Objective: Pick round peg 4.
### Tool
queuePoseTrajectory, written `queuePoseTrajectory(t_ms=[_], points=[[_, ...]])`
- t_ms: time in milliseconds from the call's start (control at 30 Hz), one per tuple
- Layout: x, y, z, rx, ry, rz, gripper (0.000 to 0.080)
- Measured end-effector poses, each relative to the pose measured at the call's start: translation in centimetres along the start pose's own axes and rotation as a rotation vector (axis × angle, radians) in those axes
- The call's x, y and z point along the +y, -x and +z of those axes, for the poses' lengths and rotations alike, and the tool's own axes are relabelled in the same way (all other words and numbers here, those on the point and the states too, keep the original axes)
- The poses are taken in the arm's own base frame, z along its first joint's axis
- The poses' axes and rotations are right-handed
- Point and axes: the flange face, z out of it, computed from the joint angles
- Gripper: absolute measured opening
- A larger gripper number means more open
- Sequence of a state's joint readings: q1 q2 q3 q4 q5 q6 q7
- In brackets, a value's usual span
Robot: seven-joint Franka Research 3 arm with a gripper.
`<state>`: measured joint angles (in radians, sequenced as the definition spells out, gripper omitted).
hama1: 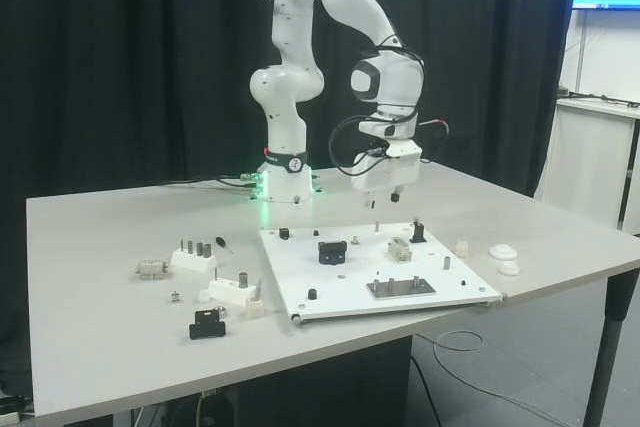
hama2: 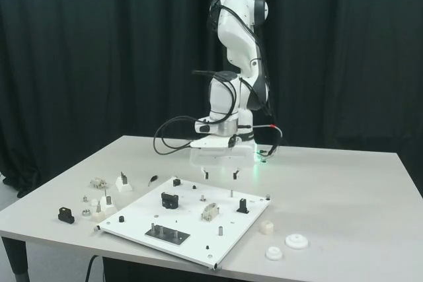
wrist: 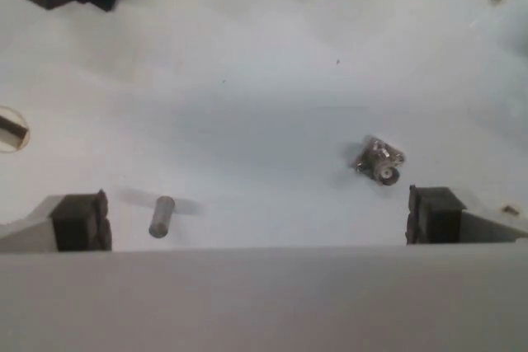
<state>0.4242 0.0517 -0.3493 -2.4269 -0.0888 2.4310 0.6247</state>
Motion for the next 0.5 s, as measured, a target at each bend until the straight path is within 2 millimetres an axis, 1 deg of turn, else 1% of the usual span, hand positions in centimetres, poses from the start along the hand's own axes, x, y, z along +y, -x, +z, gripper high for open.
queuePoseTrajectory(t_ms=[300,500], points=[[0.0,-0.8,-1.3,0.036,0.002,-0.019,0.08],[0.6,-2.6,-2.9,0.084,0.012,-0.027,0.08]])
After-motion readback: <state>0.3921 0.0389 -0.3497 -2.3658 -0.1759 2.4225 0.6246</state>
